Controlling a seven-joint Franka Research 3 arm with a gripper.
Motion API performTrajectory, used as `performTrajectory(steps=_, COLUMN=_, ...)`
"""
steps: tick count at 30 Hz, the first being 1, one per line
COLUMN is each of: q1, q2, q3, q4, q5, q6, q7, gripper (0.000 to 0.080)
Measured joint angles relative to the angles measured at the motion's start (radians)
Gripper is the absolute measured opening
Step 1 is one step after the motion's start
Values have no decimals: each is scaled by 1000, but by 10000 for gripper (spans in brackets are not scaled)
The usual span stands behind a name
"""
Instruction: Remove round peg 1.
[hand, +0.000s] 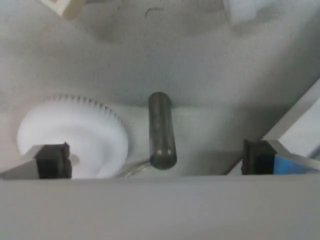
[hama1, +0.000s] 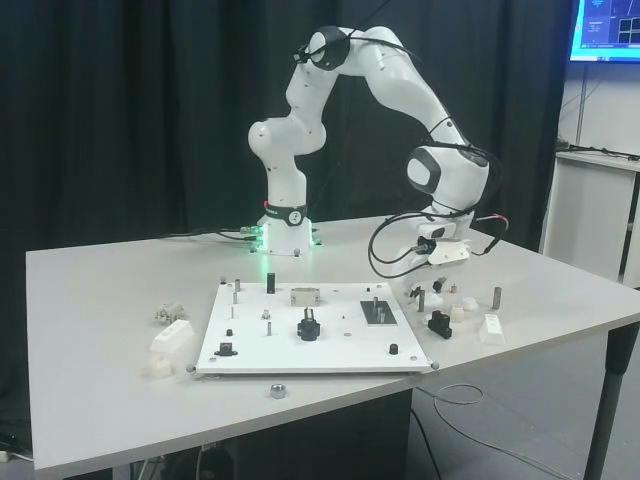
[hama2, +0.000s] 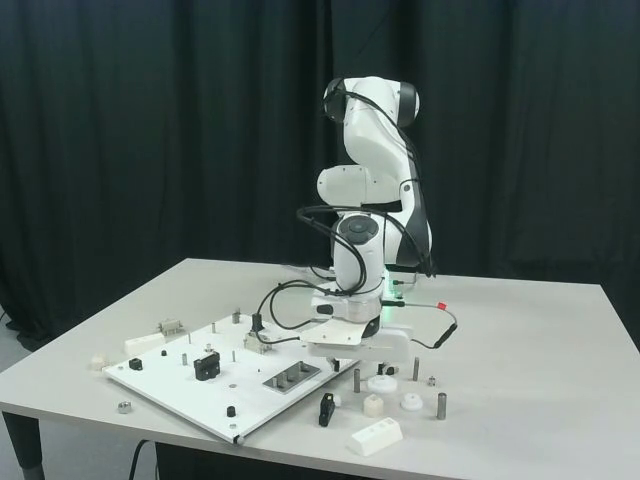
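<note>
A grey round peg (hand: 162, 131) stands upright on the table, off the white board, with a white gear (hand: 75, 132) next to it. My gripper (hand: 154, 159) hangs just above, open, its black fingertips (hand: 52, 161) spread wide on either side of the peg and touching nothing. In the first room view the peg (hama1: 421, 298) is right of the board, under the gripper (hama1: 433, 288). The second room view shows the peg (hama2: 356, 380) below the gripper (hama2: 356, 362), beside the gear (hama2: 381, 383).
The white board (hama1: 300, 350) carries several small pegs and black parts. Around the gripper lie another grey peg (hama1: 496, 297), a black part (hama1: 438, 323), a white block (hama1: 491, 328) and small white pieces (hama1: 458, 311). More white blocks (hama1: 171, 340) lie left of the board.
</note>
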Motion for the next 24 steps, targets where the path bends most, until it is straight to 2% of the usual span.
performTrajectory(steps=2, q1=-2, q2=0, q3=0, q4=13, q5=0, q6=-23, q7=0, gripper=718)
performTrajectory(steps=3, q1=-2, q2=0, q3=0, q4=20, q5=-1, q6=-33, q7=0, gripper=779)
performTrajectory(steps=11, q1=-8, q2=-1, q3=0, q4=64, q5=-9, q6=-94, q7=0, gripper=795)
performTrajectory(steps=24, q1=-10, q2=-3, q3=-1, q4=81, q5=-15, q6=-102, q7=1, gripper=800)
